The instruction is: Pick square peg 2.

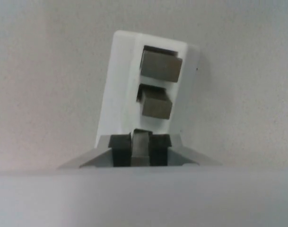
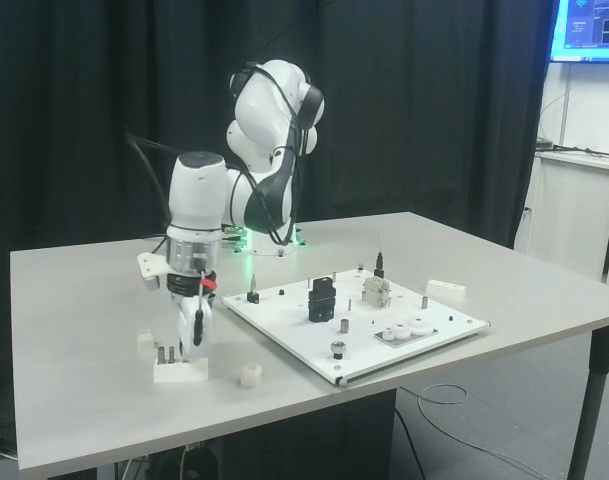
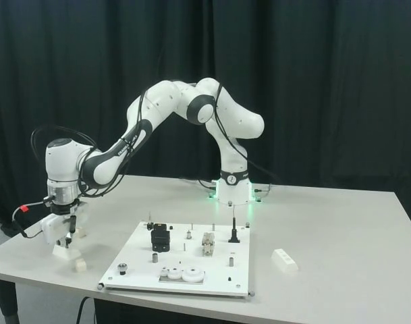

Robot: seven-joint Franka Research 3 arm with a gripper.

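**Gripper closed on the square peg in its holder**

The gripper [image 1: 140, 150] stands low over the white holder [image 1: 120, 85], and its black fingers [image 1: 118, 149] are clenched on a grey square peg [image 1: 141, 147], the nearest of the three. The two other pegs [image 1: 160, 65] stand just beyond it in the same holder. The peg looks like metal: stiff, small, rather heavy for its size, with smooth faces that may slip. Holding on two flat opposite faces, near the top, seems best.
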